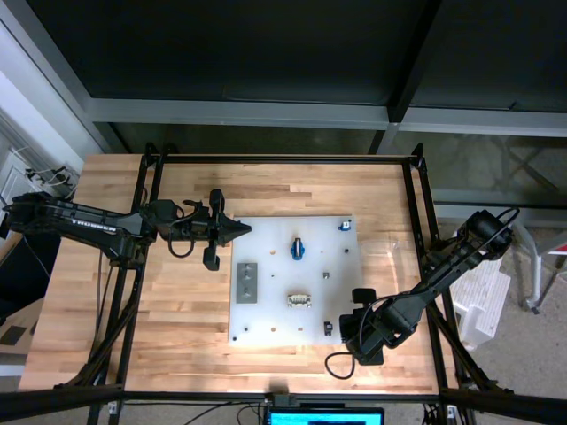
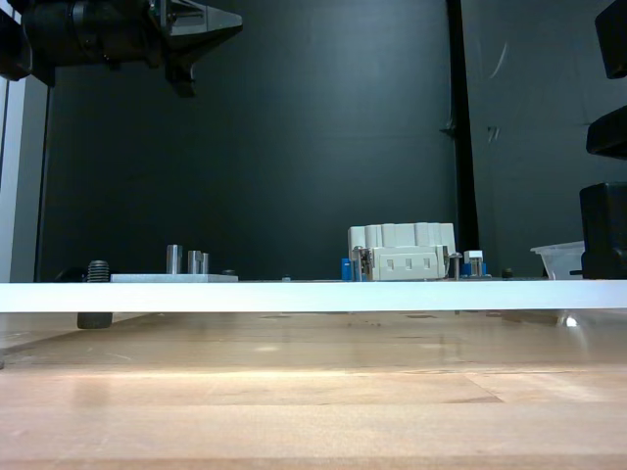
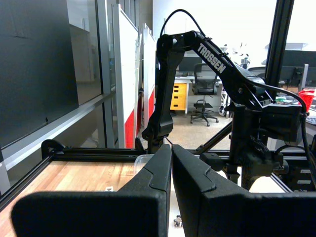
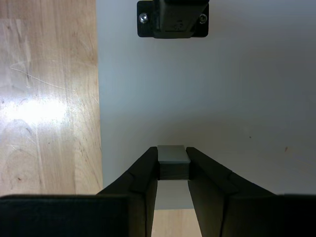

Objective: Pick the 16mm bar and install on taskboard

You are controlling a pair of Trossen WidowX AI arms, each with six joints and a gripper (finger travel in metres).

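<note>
- right gripper is clamped on the 16mm bar. Wrist cam looks down the bar's end, so it looks held roughly upright, likely to go in end-first.
- It hangs over the near right corner of the taskboard, close to the board's edge with the table. A small black fixture lies ahead of it. Bar is clear of any seat.
- Likely target is the grey plate on the board's left side, where pegs already stand. That's a guess; the seat itself isn't visible.
- left gripper has fingers pressed together on nothing. It sits high above the board's far left edge, pointing inward, apparently parked out of the way.
</note>
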